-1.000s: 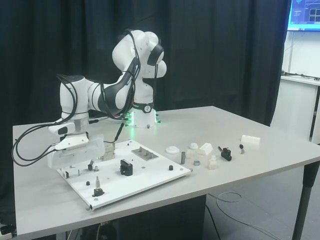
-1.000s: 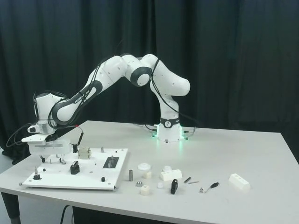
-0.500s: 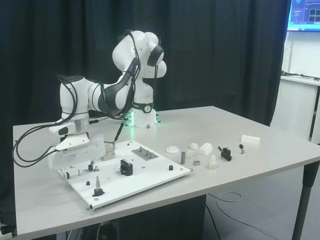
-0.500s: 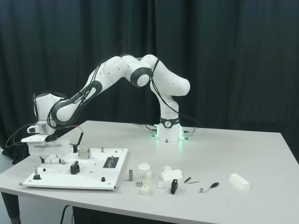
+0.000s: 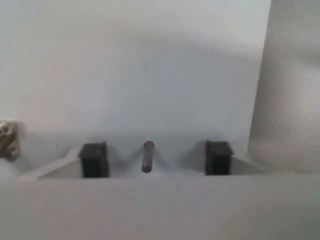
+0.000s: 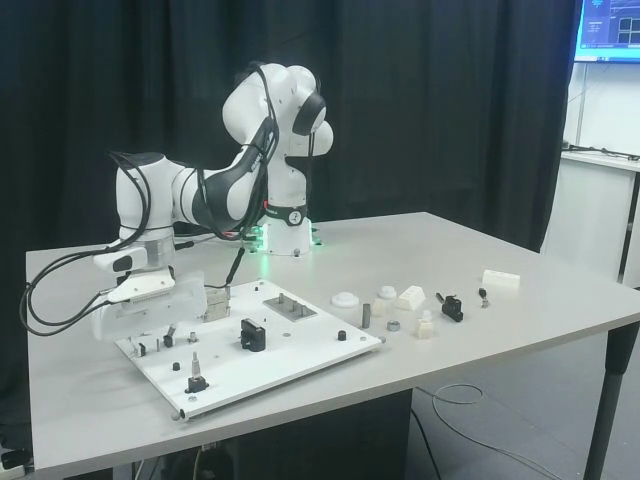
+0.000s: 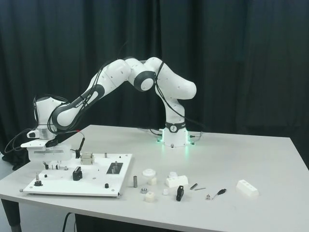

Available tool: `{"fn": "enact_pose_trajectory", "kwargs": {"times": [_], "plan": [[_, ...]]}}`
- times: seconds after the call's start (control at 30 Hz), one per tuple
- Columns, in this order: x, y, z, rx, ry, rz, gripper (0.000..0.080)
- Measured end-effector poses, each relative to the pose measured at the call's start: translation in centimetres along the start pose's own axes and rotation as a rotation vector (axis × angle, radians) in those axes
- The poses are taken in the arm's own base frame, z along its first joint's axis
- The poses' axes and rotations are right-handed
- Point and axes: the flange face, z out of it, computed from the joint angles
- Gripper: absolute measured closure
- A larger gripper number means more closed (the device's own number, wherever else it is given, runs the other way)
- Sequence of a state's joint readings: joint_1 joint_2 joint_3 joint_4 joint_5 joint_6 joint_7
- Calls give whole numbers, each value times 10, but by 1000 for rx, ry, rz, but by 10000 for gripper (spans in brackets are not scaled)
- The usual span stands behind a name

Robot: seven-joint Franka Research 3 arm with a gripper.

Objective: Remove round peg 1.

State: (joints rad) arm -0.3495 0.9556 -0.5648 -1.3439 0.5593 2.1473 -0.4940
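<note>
Round peg 1 (image 5: 147, 156) is a thin grey pin with a rounded tip, standing upright on the white board (image 6: 290, 345) at its far left corner, long axis vertical. The hand (image 5: 155, 159) is open, its two black fingertips (image 5: 93, 160) apart on either side of the peg without touching it. The board lies on the grey counter (image 6: 480, 250), black curtains behind.

Two room cameras face my arm (image 6: 215, 190) across the tabletop (image 7: 251, 159) from different angles; my wrist camera looks closely down.
</note>
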Motion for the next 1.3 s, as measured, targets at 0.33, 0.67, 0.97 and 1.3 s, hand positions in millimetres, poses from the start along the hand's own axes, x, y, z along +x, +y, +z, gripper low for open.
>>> {"fn": "enact_pose_trajectory", "kwargs": {"times": [0.33, 0.67, 0.97, 1.3], "plan": [[1, -1, 0, 4, 0, 0, 670], [1, -2, 0, 10, -8, -1, 768], [1, -2, 0, 10, -9, -1, 767], [2, -1, -8, 15, -22, -2, 768]]}}
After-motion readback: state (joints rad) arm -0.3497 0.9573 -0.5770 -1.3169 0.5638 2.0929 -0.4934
